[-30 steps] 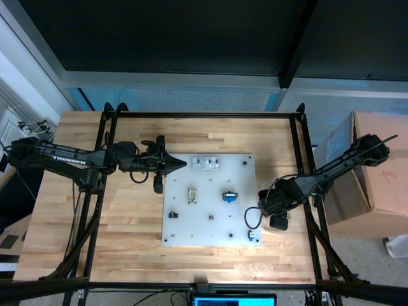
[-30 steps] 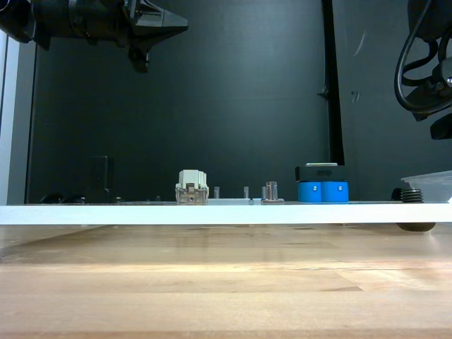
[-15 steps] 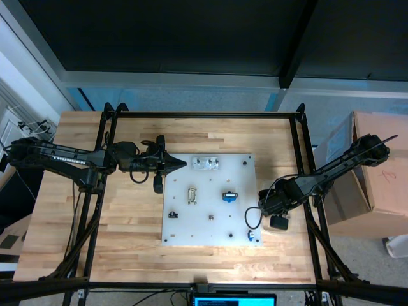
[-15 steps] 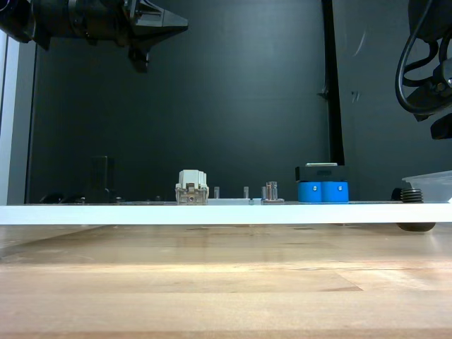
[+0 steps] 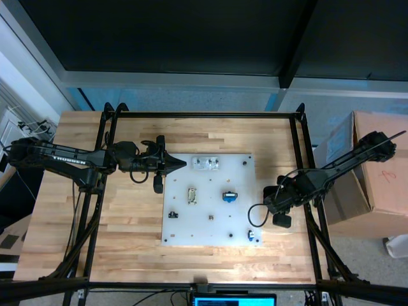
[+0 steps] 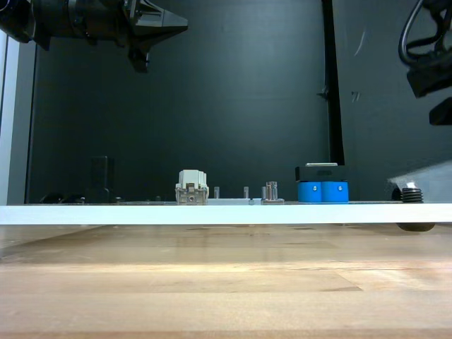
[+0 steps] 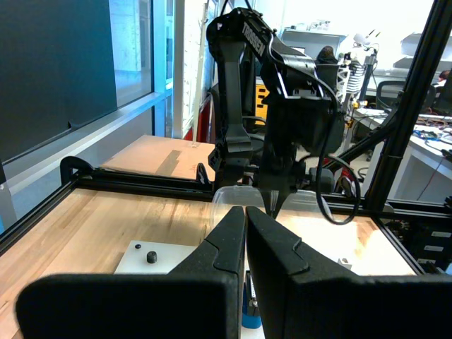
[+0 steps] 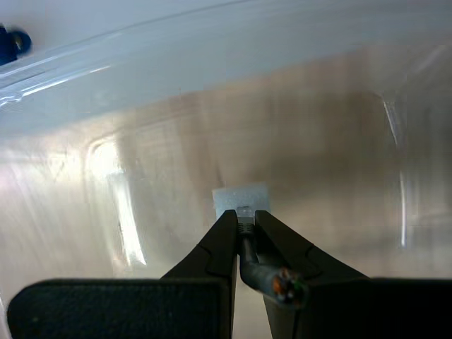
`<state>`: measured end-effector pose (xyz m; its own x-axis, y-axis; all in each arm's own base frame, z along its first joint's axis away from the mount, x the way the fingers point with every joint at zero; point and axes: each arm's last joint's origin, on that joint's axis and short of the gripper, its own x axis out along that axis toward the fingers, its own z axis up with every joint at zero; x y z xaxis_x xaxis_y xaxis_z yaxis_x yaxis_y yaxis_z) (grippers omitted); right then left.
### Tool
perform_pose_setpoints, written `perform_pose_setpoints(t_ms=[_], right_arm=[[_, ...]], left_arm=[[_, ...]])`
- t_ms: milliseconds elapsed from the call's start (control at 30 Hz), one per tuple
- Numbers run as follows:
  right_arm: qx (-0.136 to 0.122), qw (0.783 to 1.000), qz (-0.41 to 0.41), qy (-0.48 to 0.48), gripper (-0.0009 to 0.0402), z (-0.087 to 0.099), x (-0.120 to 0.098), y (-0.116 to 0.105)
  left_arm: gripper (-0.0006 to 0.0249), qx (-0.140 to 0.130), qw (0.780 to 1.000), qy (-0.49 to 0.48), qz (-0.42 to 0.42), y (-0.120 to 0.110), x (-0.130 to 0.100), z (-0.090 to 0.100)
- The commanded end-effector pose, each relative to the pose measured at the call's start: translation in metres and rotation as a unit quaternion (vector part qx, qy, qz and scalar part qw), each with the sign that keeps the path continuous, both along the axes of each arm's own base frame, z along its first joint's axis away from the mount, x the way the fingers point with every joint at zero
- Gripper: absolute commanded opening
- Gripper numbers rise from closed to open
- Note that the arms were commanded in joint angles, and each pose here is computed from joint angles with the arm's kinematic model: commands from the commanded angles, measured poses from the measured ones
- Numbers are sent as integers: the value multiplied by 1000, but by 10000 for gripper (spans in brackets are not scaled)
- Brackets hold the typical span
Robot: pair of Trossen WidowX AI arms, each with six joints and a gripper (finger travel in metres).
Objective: Pick the RJ45 connector and install on the taskboard
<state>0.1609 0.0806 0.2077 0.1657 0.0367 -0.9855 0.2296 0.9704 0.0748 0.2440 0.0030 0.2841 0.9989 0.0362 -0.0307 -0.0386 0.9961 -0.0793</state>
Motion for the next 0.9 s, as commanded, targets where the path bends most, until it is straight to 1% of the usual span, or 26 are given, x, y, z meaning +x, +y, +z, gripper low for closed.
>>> perform_pose_setpoints(t_ms=[33, 100, 200, 267, 333, 567, 767, 900], right_arm=[[-6, 1000, -1, -21, 0, 5, -3, -1], [-12, 999, 3, -32, 0, 8, -5, -1], [-33, 999, 5, -41, 0, 10, -9, -3], [-37, 999, 11, -38, 0, 9, -9, -3], [-48, 998, 15, -39, 0, 5, -11, -4], [-45, 998, 29, -40, 0, -13, -35, -5], [-46, 996, 57, -53, 0, -15, -37, -2], [-48, 995, 56, -64, 0, -11, -34, 0]], left_arm=[[1, 0, 1000, 0, 0, 0, 0, 0], [1, 0, 1000, 0, 0, 0, 0, 0], [1, 0, 1000, 0, 0, 0, 0, 0], [1, 0, 1000, 0, 0, 0, 0, 0], [1, 0, 1000, 0, 0, 0, 0, 0], [1, 0, 1000, 0, 0, 0, 0, 0], [1, 0, 1000, 0, 0, 0, 0, 0], [1, 0, 1000, 0, 0, 0, 0, 0]])
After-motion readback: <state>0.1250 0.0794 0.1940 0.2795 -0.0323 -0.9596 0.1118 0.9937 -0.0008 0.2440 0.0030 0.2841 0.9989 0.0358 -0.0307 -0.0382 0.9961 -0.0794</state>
